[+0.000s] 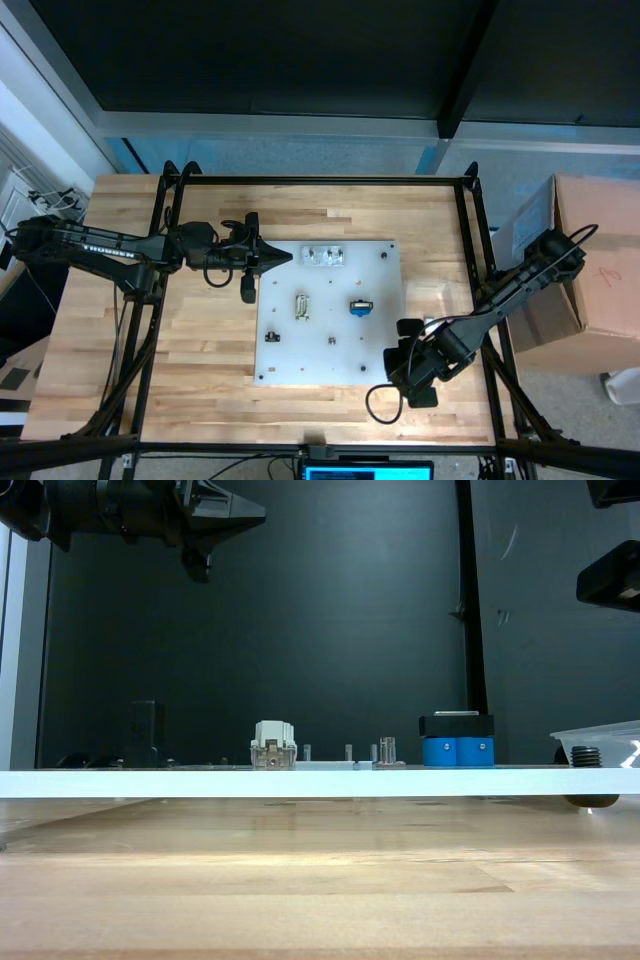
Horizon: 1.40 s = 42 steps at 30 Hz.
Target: Pick the RJ45 connector and install on the taskboard
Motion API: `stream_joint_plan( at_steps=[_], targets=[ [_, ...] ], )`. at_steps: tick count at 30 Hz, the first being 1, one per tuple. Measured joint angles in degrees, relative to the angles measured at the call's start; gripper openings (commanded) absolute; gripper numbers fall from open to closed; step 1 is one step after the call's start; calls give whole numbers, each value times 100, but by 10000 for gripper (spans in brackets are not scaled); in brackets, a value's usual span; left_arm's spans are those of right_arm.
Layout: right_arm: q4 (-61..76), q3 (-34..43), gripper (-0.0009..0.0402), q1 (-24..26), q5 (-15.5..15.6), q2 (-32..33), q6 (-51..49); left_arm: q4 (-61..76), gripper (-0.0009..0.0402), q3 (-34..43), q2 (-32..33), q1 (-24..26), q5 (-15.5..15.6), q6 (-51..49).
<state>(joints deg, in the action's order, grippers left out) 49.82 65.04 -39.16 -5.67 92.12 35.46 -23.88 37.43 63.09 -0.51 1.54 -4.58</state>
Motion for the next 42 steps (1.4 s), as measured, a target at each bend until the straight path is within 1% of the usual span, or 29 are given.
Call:
stream_joint_plan(
  at_steps=[9, 14, 17, 20, 23, 28, 32, 35, 37, 42],
  targets=[
    [413, -15, 188, -7, -57, -608, 7, 0, 1, 0, 0, 0, 2, -2],
    [448, -17, 187, -7, -66, -708, 7, 2, 1, 2, 0, 0, 2, 0],
    [439, -15, 177, 11, -92, -785, -2, 2, 1, 2, 0, 0, 0, 0],
    [409, -22, 160, 157, -337, -1021, -79, 0, 1, 0, 0, 0, 0, -2],
    [345, -52, 142, 476, -435, -1408, -293, 2, 1, 0, 0, 0, 0, 0],
    [223, -94, 112, 1025, -984, -2159, -787, 0, 1, 2, 0, 0, 2, -2],
    [-175, -203, 90, 1572, -1316, -2702, -1207, 0, 1, 0, 0, 0, 0, 0],
    [-984, -529, 73, 2037, -1314, -3117, -1668, 2, 1, 2, 0, 0, 2, 0],
    [-1626, -822, 60, 2378, -1193, -3346, -1937, 2, 1, 0, 0, 0, 2, 0],
    [-3309, -1598, 22, 3246, -485, -3786, -2496, 2, 1, 2, 0, 0, 0, 0]
  ],
)
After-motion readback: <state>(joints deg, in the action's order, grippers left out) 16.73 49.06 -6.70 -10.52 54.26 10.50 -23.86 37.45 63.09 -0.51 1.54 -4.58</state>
